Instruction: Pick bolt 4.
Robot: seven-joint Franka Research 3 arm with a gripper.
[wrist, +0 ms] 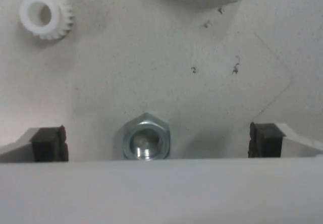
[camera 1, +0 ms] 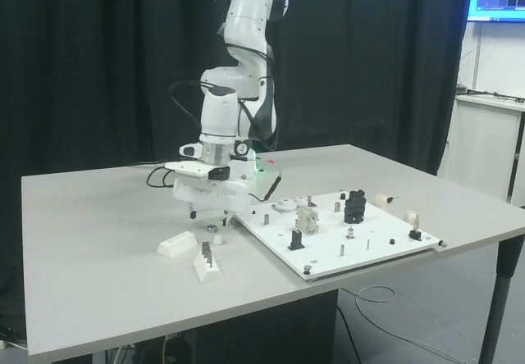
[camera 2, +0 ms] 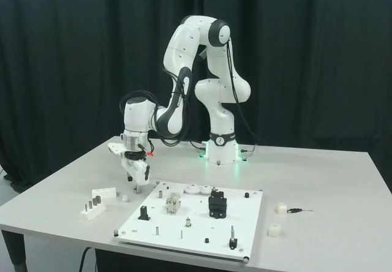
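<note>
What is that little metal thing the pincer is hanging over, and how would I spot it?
Start at the white arm and follow it down to its pincer, open low over the grey table. Between the fingertips lies a six-sided metal nut with a threaded hole. The white toothed wheel nearby is round, not six-sided.

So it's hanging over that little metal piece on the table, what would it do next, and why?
Probably lower straight down, then close. In the wrist view the gripper is open, its black pads on either side of the hex-headed metal part, roughly centred. The room views show the fingers just above the grey table.
</note>
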